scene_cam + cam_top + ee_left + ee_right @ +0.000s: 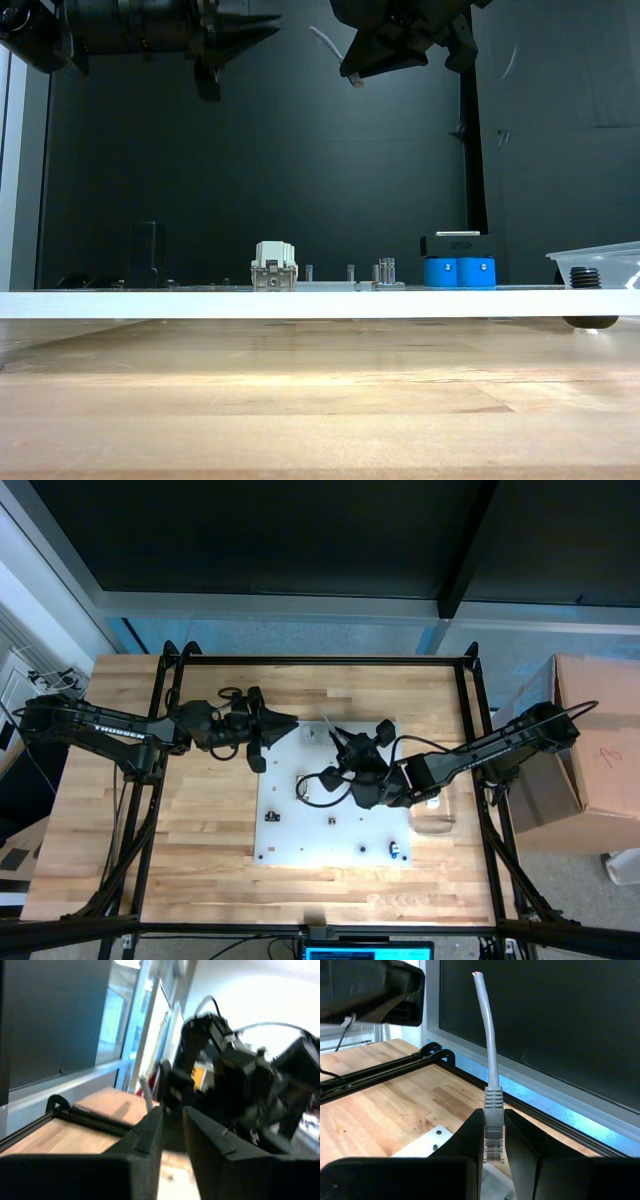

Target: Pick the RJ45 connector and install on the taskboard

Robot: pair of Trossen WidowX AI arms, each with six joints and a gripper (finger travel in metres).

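Observation:
The RJ45 connector (494,1142) is held clear of the board with my right gripper (494,1116) shut on it. Its short grey cable (487,1025) sticks out past the fingertips. From above, the right gripper (339,739) hovers over the far part of the white taskboard (300,845), the cable (328,724) pointing away. The low view shows it (353,70) high above the board (320,301). My left gripper (290,721) hangs just left of it, pointing at it, also high (268,24). Its fingers (152,1125) stand a narrow gap apart around nothing.
On the board stand a pale grey socket block (273,268), small metal posts (386,270) and blue fittings (458,271). A clear plastic tray (436,818) lies at the board's right edge. A cardboard box (592,750) sits beyond the table's right side.

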